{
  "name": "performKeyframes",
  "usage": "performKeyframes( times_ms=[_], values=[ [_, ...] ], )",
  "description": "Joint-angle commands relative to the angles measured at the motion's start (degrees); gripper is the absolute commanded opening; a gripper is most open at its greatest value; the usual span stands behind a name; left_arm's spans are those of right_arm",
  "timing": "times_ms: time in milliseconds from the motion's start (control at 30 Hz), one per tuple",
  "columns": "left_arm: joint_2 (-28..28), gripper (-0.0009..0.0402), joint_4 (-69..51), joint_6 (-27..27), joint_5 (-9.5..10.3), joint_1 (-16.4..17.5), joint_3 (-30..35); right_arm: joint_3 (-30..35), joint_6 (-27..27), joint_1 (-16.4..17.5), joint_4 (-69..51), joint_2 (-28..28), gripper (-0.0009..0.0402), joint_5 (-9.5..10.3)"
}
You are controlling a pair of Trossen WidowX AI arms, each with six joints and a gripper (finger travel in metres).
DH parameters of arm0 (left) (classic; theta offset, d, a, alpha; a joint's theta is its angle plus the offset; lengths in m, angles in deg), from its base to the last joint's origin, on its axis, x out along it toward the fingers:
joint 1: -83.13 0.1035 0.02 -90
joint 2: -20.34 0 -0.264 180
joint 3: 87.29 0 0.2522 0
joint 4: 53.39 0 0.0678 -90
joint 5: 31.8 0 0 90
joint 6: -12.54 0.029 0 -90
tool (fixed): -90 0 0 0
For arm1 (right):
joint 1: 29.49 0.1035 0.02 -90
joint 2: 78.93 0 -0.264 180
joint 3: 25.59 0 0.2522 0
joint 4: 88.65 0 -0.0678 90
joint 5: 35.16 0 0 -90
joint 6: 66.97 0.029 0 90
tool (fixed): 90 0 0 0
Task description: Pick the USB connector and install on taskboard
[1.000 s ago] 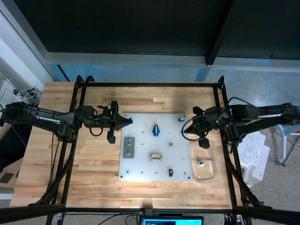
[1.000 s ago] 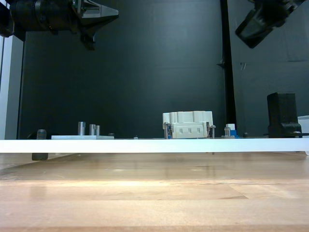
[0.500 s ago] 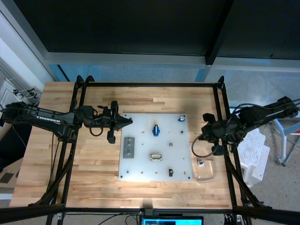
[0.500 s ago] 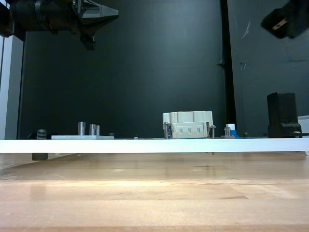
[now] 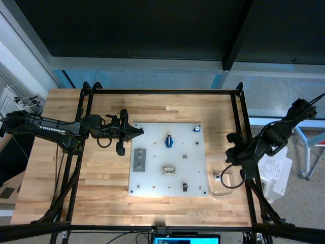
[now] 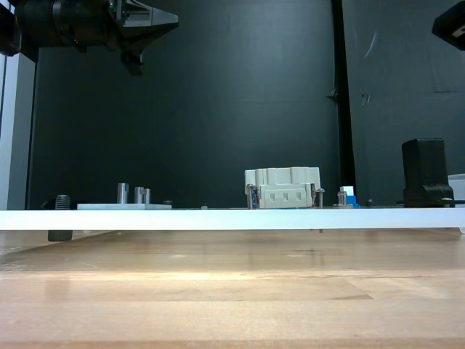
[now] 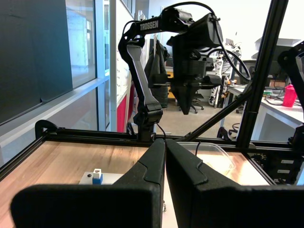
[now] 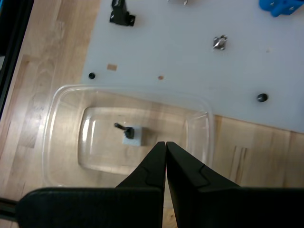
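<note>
**A:** What did the high view show?

**B:** A clear tray [image 5: 221,193] sat on the desk [image 5: 91,203] just beside the taskboard [image 5: 152,173], and it held only a small white piece [image 5: 217,177]. The right hand [image 5: 231,165] hung over that tray. The left hand [image 5: 137,131] was by the board's far left corner. The USB connector [image 5: 185,187] stood on the board, near the tray.

**A:** And the low view?

**B:** It gave what the high one could not. The USB connector [image 6: 425,173] stood upright, long axis vertical, with its base on the board. The left hand [image 6: 156,16] was high above the board.

**A:** The wrist views?

**B:** The left hand's fingers [image 7: 152,164] were pressed together with nothing between them. The right hand's fingers [image 8: 152,166] also met, empty, directly above the tray [image 8: 128,90]. The white piece [image 8: 132,135], with a dark stub on one side, lay just beyond their tips. The USB connector [image 8: 121,14] was farther on, on the taskboard [image 8: 190,71].
</note>
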State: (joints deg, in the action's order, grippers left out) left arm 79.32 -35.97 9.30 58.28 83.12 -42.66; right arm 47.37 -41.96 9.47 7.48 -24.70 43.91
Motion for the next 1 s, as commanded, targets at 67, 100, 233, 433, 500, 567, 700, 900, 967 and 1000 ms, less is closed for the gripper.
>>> performKeyframes(
  times_ms=[67, 100, 233, 433, 500, 567, 700, 900, 967, 1000],
  values=[
    [0.0, 0.0, 0.0, 0.02, -0.02, 0.02, 0.02, -0.02, 2.12, 1.4, 0.04, 1.64, 0.0, -0.02],
    [0.0, 0.0, 0.0, 0.02, -0.02, 0.0, 0.0, -0.02, 2.64, 1.73, 0.02, 2.01, 0.0, -0.04],
    [0.0, 0.0, 0.0, 0.02, -0.02, 0.0, 0.0, -0.02, 3.56, 2.97, 0.07, 4.09, 0.0, -0.04],
    [0.0, 0.0, 0.0, 0.02, -0.02, 0.0, 0.02, -0.02, 4.92, 5.09, 0.09, 8.66, 0.0019, -0.04],
    [0.0, 0.0, 0.0, 0.02, -0.02, 0.0, 0.0, -0.04, 5.51, 5.66, 0.13, 9.81, 0.004, -0.07],
    [0.0, 0.0, 0.0, 0.02, -0.02, 0.02, 0.0, -0.26, 6.38, 5.84, 0.46, 10.73, 0.0065, -0.09],
    [0.0, 0.0, 0.0, 0.02, -0.02, 0.02, 0.0, -1.09, 8.15, 6.12, 1.36, 11.69, 0.0115, -0.02],
    [0.0, 0.0, 0.0, 0.02, -0.02, 0.0, 0.0, -2.91, 10.36, 6.4, 3.15, 13.46, 0.0172, -0.04],
    [-0.02, 0.0, 0.0, 0.02, -0.02, 0.0, 0.0, -3.5, 10.54, 6.47, 4.13, 14.14, 0.0182, -0.07],
    [-0.02, 0.0, 0.0, 0.02, -0.02, 0.0, 0.02, -3.72, 10.54, 6.49, 4.7, 14.64, 0.0185, -0.07]
  ],
)
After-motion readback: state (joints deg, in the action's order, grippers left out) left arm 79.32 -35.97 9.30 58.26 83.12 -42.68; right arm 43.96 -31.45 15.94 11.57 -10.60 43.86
